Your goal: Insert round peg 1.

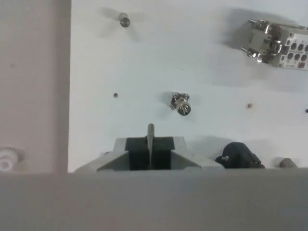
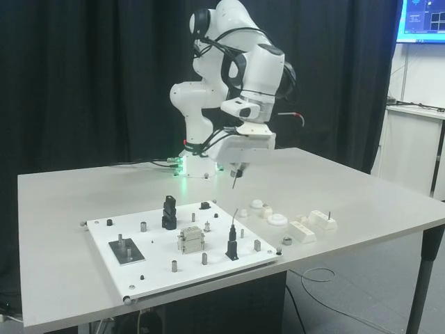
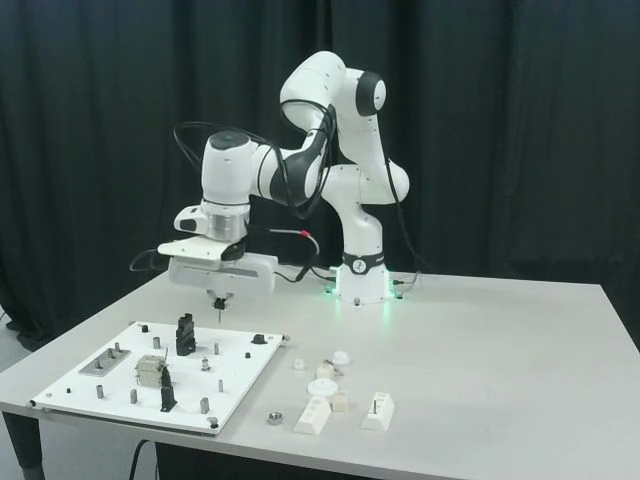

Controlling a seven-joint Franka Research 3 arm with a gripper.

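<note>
I've got the gripper (image 2: 234,172) hanging high over the white board (image 3: 90,398), roughly above its far edge, the one toward the arm's base. In the wrist view the two fingers are pinched together on a thin grey round peg (image 1: 150,139), which sticks out below the tips; in the first room view it shows as a slim pin pointing down and leaning slightly. So the peg is in hand, well clear of the board, nothing inserted yet.

Below me the wrist view shows a small metal threaded connector (image 1: 181,104) bolted to the board, a multi-pin connector block (image 1: 279,44) off to one side, and a short grey stud (image 1: 124,20) standing alone. I can't tell from here which hole is the target.

My worry is the grip. The peg is long and held only at its upper end, so any tilt will show at the tip. If I descend with that lean, I expect the tip to catch the rim of the hole and jam, or slide in the fingers. I could also clip one of the upright fixtures on the way across. I'd square it up before descending.
</note>
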